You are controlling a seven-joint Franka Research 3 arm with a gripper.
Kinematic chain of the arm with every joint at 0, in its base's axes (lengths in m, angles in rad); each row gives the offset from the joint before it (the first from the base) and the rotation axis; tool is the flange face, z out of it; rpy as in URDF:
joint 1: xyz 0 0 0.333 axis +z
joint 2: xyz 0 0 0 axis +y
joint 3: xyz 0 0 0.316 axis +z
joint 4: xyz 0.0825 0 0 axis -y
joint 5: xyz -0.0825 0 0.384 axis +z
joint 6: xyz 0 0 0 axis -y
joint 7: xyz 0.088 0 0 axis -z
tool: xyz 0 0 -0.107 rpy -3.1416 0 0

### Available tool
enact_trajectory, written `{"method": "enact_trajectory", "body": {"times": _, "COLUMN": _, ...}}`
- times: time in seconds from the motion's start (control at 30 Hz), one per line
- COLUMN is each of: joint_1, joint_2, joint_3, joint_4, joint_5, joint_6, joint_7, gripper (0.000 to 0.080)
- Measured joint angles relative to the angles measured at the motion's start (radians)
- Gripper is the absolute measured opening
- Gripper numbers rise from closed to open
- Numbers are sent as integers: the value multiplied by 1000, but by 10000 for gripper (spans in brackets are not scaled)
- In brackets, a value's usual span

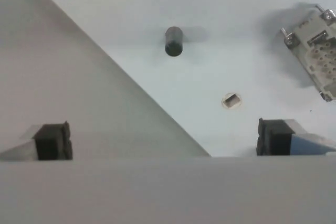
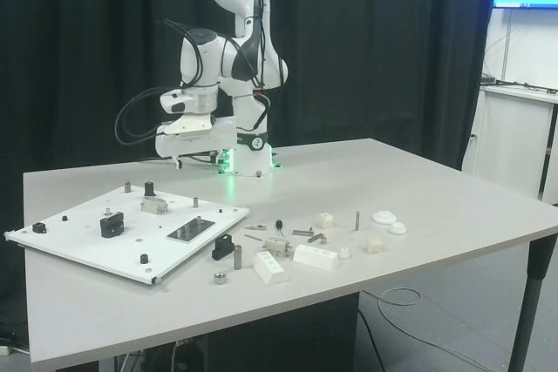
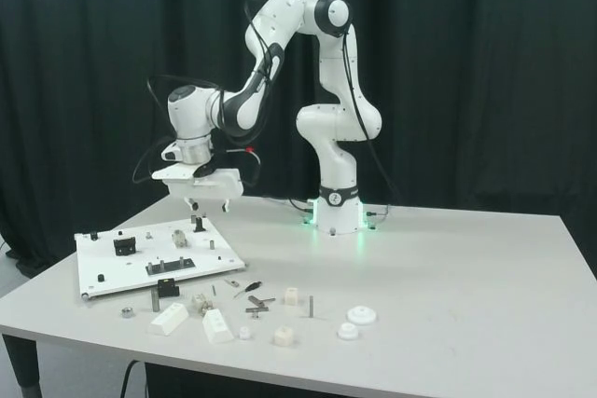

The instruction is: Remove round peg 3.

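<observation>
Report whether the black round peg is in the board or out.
In: the black round peg stands upright in the white board, untouched below the open gripper.

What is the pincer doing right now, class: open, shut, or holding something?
Pincer: open, holding nothing, above the white board near the black peg.

The board (image 2: pixel 78 246) lies on the table (image 2: pixel 453 206), in front of the robot base (image 2: pixel 248 163). A peg (image 2: pixel 149 188) stands near the board's back edge, a connector (image 2: pixel 155 206) just before it. Loose parts (image 2: pixel 296 254) lie beside the board on the table. The gripper (image 2: pixel 193 161) hangs above the board's back edge.
</observation>
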Motion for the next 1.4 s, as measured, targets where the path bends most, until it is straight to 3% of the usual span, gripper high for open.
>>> {"method": "enact_trajectory", "body": {"times": 0.03, "joint_1": 0, "joint_2": 3, "joint_3": 0, "joint_4": -4, "joint_5": 1, "joint_6": 9, "joint_7": 0, "gripper": 778}}
{"method": "enact_trajectory", "body": {"times": 0.33, "joint_1": -6, "joint_2": 52, "joint_3": -2, "joint_4": -32, "joint_5": 24, "joint_6": 103, "joint_7": -2, "gripper": 795}}
{"method": "enact_trajectory", "body": {"times": 0.53, "joint_1": -6, "joint_2": 102, "joint_3": -3, "joint_4": -38, "joint_5": 62, "joint_6": 151, "joint_7": -20, "gripper": 799}}
{"method": "enact_trajectory", "body": {"times": 0.9, "joint_1": -5, "joint_2": 187, "joint_3": -1, "joint_4": -39, "joint_5": 157, "joint_6": 205, "joint_7": -85, "gripper": 800}}
{"method": "enact_trajectory", "body": {"times": 1.4, "joint_1": -5, "joint_2": 258, "joint_3": 0, "joint_4": -39, "joint_5": 239, "joint_6": 250, "joint_7": -141, "gripper": 800}}
